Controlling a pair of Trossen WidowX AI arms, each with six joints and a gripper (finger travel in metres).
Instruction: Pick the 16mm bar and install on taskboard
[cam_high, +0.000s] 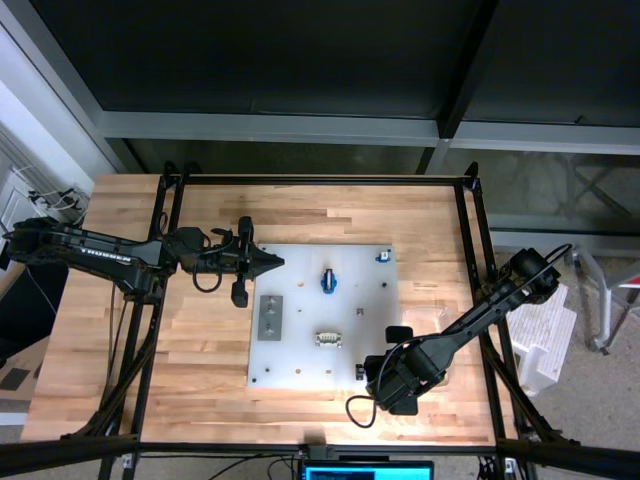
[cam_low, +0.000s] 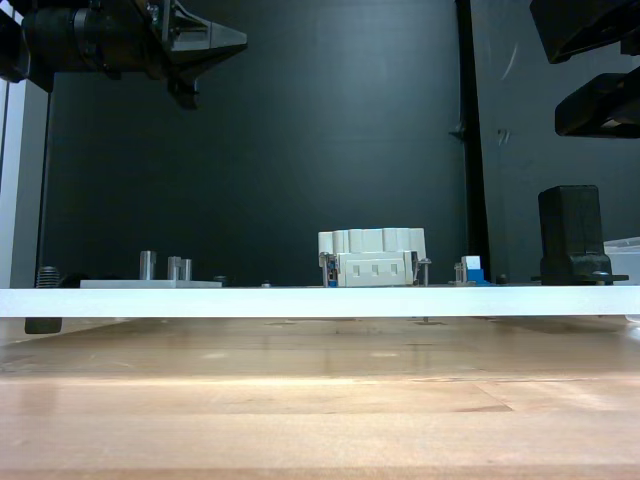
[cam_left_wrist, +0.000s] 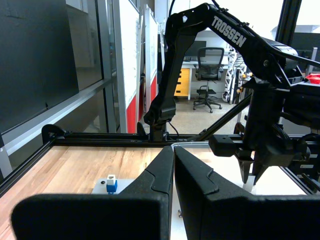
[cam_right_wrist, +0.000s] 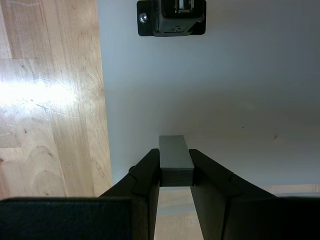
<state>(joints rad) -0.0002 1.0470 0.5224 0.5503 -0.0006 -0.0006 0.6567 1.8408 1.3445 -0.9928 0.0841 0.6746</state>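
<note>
**Wooden table with taskboard and two arms**

Surface: pale wood-plank table (cam_high: 200, 340), enclosed by a black frame, with dark glazing behind.

Item 1: the taskboard (cam_high: 300, 345), a white square plate laid flat at the table's centre. A grey metal block (cam_high: 270, 315), a blue knob (cam_high: 329, 281), a white multi-pin connector (cam_high: 327, 341) and a black connector (cam_high: 400, 332) are mounted on it.

Item 2: the 16mm bar (cam_right_wrist: 175, 162), a short grey piece. It is clamped between the fingers of the right gripper (cam_right_wrist: 175, 156) and held over the white plate at its near right corner, beside bare wood. Contact with the plate cannot be told.

Item 3: the left gripper (cam_high: 278, 262), raised well above the board's far left corner. Its fingers are pressed together on nothing.
</note>
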